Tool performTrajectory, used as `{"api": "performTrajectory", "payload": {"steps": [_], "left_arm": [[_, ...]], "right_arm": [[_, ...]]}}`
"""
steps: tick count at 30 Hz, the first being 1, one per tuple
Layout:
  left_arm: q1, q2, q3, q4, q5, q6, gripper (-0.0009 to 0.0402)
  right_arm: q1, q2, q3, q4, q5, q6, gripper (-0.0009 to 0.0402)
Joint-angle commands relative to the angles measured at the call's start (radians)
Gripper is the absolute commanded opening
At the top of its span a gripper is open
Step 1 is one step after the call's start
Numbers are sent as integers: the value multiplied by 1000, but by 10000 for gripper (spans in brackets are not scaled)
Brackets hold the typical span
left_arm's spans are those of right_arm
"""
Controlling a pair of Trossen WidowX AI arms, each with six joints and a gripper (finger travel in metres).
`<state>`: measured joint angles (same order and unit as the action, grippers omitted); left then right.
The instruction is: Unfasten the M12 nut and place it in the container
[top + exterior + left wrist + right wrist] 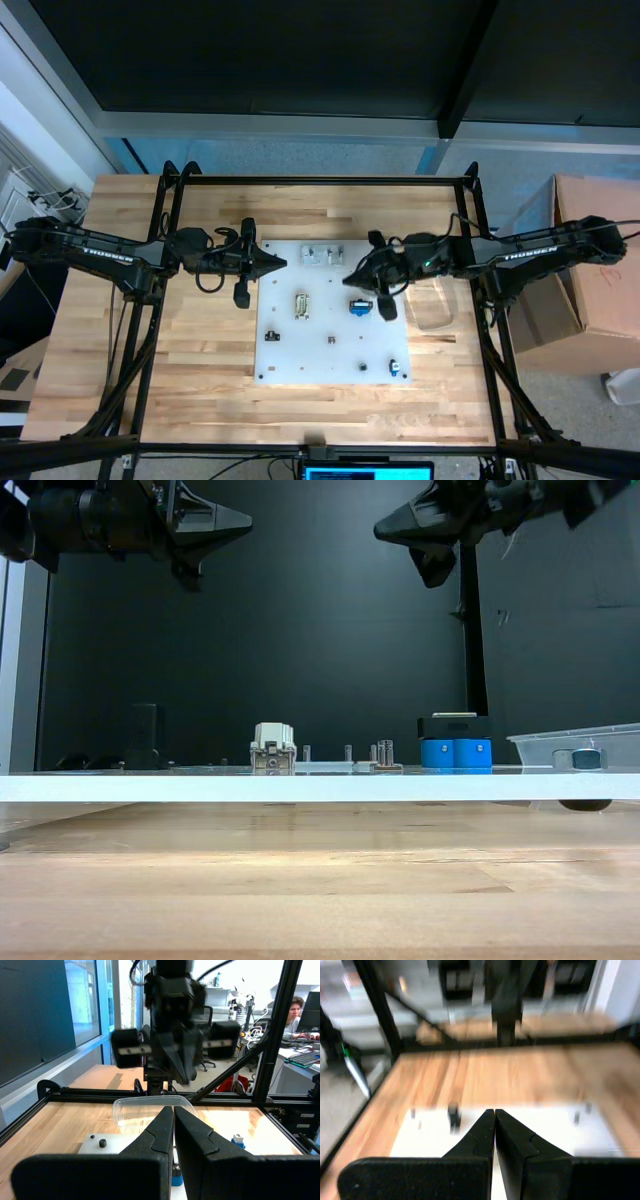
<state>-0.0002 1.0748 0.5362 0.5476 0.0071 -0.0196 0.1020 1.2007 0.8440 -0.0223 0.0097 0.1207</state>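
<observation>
Nut (396,368) on its stud lay nearward of my right end effector (350,278) above the board (300,350), farther from my left end effector (278,263) at its left edge; both were closed, empty.

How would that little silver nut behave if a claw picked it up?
The nut, seemingly on its stud at the board's near right edge, looks like solid metal: probably stiff and heavy for its size. Its shiny faces might slip in a grip. Freed, it could roll. The left claw hangs shut over the board's far left part, the right claw shut over its far middle.
</observation>
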Motion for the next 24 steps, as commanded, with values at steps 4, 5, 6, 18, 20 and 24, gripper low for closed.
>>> {"api": "performTrajectory", "payload": {"steps": [4,5,6,18,20,24], "left_arm": [[0,0,0,0,0,0,0],[0,0,0,0,0,0,0],[0,0,0,0,0,0,0],[0,0,0,0,0,0,0],[0,0,0,0,0,0,0],[0,0,0,0,0,0,0]], "right_arm": [[116,106,164,-358,61,148,0],[133,124,189,-399,61,183,0],[150,145,212,-430,61,214,0],[293,406,517,-763,61,457,0],[301,447,575,-826,60,516,0],[309,530,683,-944,58,589,11]]}}
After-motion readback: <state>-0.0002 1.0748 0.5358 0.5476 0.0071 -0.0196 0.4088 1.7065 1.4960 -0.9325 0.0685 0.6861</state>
